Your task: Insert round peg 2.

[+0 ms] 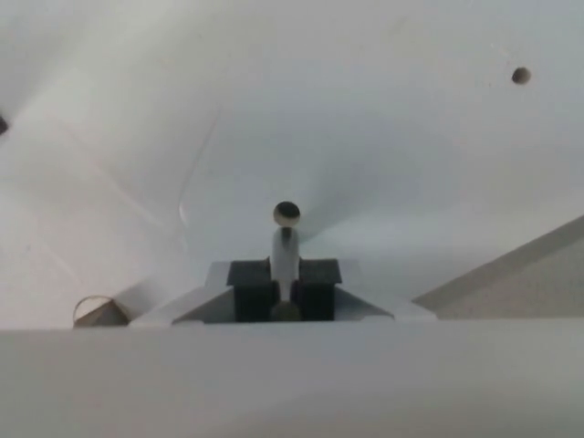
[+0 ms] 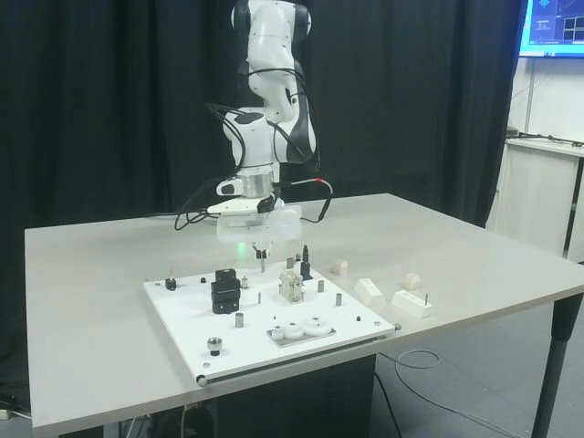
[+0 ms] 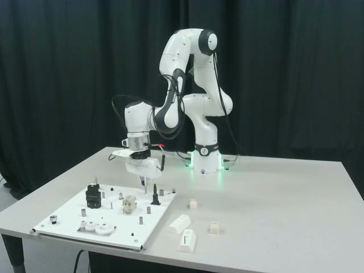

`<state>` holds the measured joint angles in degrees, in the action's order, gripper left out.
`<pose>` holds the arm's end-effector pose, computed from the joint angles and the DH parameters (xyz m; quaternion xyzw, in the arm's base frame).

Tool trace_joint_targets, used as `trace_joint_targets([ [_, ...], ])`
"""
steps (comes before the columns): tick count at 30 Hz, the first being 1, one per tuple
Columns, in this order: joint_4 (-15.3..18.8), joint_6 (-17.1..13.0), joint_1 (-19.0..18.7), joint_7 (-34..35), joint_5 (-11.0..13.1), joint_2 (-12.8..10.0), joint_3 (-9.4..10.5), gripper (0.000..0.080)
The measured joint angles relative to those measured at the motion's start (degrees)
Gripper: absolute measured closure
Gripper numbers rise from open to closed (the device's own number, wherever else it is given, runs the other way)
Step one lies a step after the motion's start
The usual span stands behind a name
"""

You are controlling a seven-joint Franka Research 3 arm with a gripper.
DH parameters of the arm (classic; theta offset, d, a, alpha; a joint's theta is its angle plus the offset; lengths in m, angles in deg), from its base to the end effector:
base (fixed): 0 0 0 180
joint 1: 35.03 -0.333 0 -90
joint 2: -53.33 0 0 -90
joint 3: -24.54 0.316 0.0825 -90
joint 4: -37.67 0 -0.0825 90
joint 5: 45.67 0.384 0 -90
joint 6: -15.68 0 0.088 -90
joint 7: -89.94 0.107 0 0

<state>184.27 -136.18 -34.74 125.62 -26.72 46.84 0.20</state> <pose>0.4043 -0.1992 0.2281 -0.7817 0.6213 0.0075 0.0533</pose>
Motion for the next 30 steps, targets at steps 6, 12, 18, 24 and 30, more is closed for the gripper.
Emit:
trace_joint_targets([
  [6, 0.00, -0.60, 0.00, -0.46, 0.79, -0.14, 0.00, 0.0743],
  [12, -0.01, -0.90, 0.00, -1.33, 1.27, -0.21, 0.00, 0.0743],
  [18, -0.01, -1.04, 0.00, -1.43, 1.31, -0.24, 0.00, 0.0743],
  [24, -0.01, -1.33, 0.00, -1.52, 1.31, -0.30, -0.01, 0.0743],
  [30, -0.02, -1.62, 0.00, -1.52, 1.43, -0.41, -0.01, 0.0743],
])
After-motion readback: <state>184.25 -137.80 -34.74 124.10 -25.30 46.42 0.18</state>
